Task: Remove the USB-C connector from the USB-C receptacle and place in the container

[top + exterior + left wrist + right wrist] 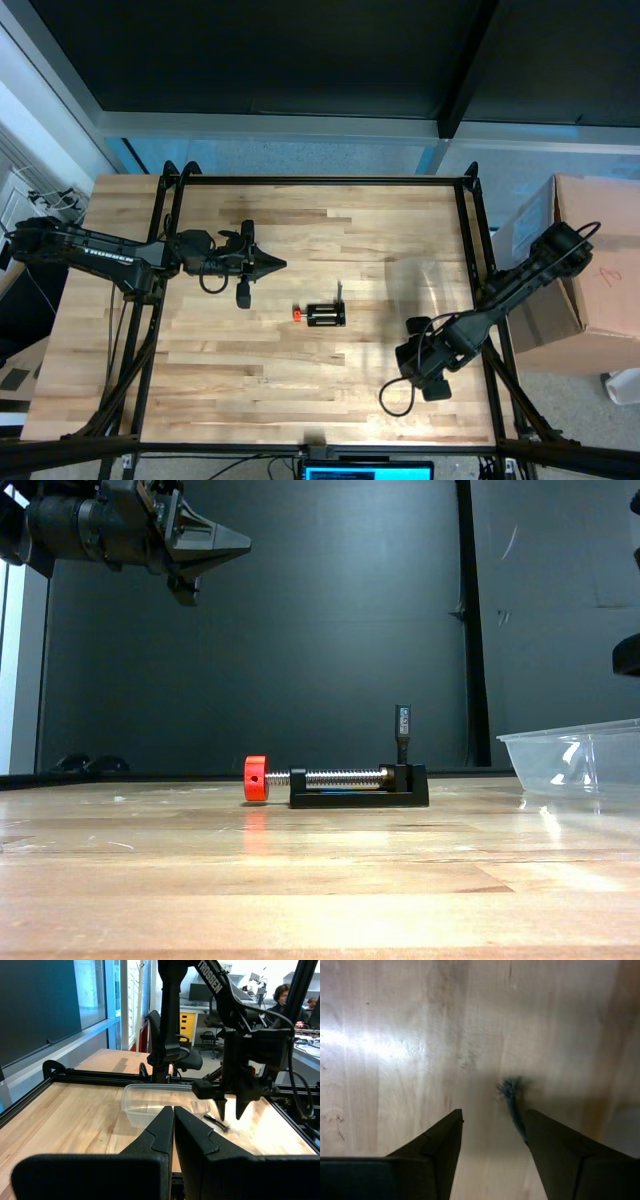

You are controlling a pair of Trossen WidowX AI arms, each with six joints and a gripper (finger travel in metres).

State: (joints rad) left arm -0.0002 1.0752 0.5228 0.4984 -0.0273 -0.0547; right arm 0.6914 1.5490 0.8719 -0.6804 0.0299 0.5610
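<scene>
Counter [250,390]: pale wood planks inside a black frame. A cardboard box [590,270] stands off its right edge.

Left arm [100,255]: reaches in from the left edge, lying roughly level, high above the wood in the low view. Right arm [520,280]: comes in from the right edge and bends down toward the near right part of the counter.

Tub [560,765]: clear plastic, open top, sitting on the counter right of centre, well apart from the clamp.

Left tool [280,264]: pointing toward the right side, up in the air, to the left of and above the clamp. Fingers pressed together to a point, nothing between them.

Right tool [230,1112]: pointing straight down over bare wood, near the tub and on its near side. Fingers spread with a plain gap, holding nothing; tips look close above the wood, contact cannot be judged.

Clamp [360,785]: small black screw clamp lying flat mid-counter, threaded rod showing, red knob [256,778] at its left end.

Plug [402,725]: black, standing upright at the clamp's right end, its foot down in the clamp. Neither tool touches it. The socket is too small to tell apart from the clamp, so how deep the plug sits cannot be told.

Dark strand [512,1100]: thin, lying on the wood under the right tool; what it is cannot be told.
</scene>
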